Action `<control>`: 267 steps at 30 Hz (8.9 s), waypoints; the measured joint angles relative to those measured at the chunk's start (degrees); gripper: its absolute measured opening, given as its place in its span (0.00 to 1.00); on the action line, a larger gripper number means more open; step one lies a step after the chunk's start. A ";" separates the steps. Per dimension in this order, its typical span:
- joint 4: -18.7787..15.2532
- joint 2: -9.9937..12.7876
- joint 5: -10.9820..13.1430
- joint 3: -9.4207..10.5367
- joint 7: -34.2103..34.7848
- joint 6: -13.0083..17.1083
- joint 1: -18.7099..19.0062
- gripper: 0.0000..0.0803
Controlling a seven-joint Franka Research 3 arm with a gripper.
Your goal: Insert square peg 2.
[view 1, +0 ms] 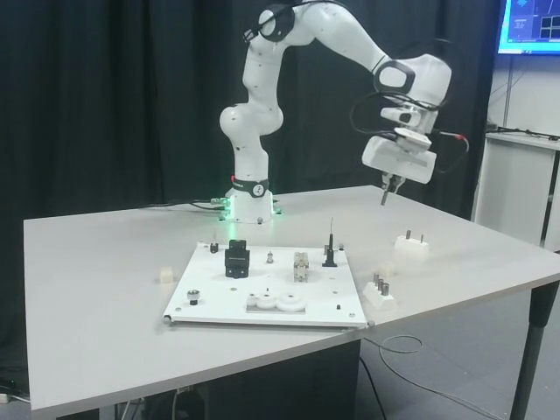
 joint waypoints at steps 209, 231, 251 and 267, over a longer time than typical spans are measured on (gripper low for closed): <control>-31.54 -5.86 13.58 -19.65 -28.81 29.25 -24.68 0.09; -31.53 -4.73 14.39 -19.73 -29.97 33.23 -24.26 0.09; -31.37 -1.96 16.95 -19.19 -31.32 36.56 -24.00 0.09; -31.36 -2.06 16.95 -19.20 -31.35 36.11 -23.99 0.09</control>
